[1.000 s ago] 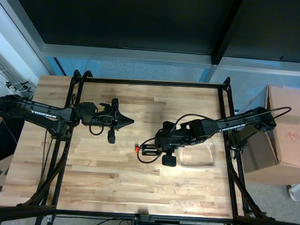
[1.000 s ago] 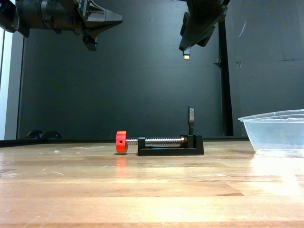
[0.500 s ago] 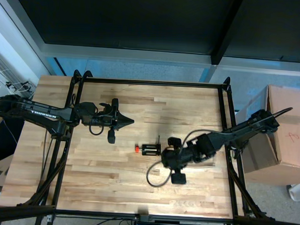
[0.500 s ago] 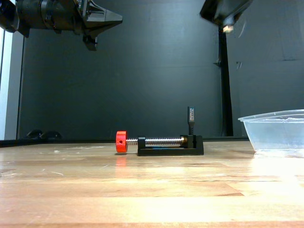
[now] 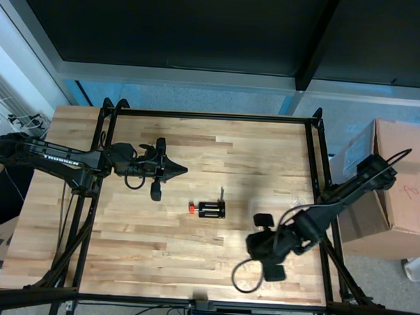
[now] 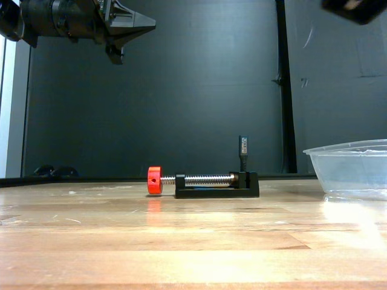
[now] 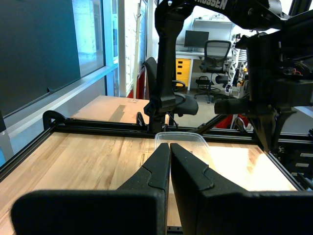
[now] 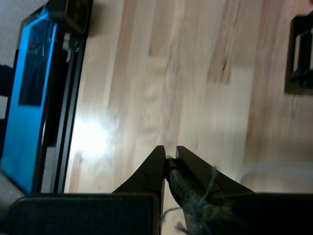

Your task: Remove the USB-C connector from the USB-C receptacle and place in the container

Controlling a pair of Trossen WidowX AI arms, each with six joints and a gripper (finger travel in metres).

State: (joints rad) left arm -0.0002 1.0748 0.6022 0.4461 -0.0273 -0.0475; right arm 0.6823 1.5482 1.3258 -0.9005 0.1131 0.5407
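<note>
The black clamp with a red knob sits mid-table, and a short upright receptacle stands at its right end. My right gripper hovers high near the table's front edge, right of the clamp. It is shut on the USB-C connector, whose black braided cable hangs in a loop below. The connector is clear of the receptacle. Only a corner of the right gripper shows in the low view. My left gripper hangs shut and holding nothing, high over the table's left half.
The clear plastic container stands on the table right of the clamp, and it also shows past the left fingers. A black frame rail runs around the table. A cardboard box sits off the right edge.
The right arm has swung from above the clamp toward the near edge and to the right, carrying the connector, and has risen almost out of the low view. The left arm has not moved.
</note>
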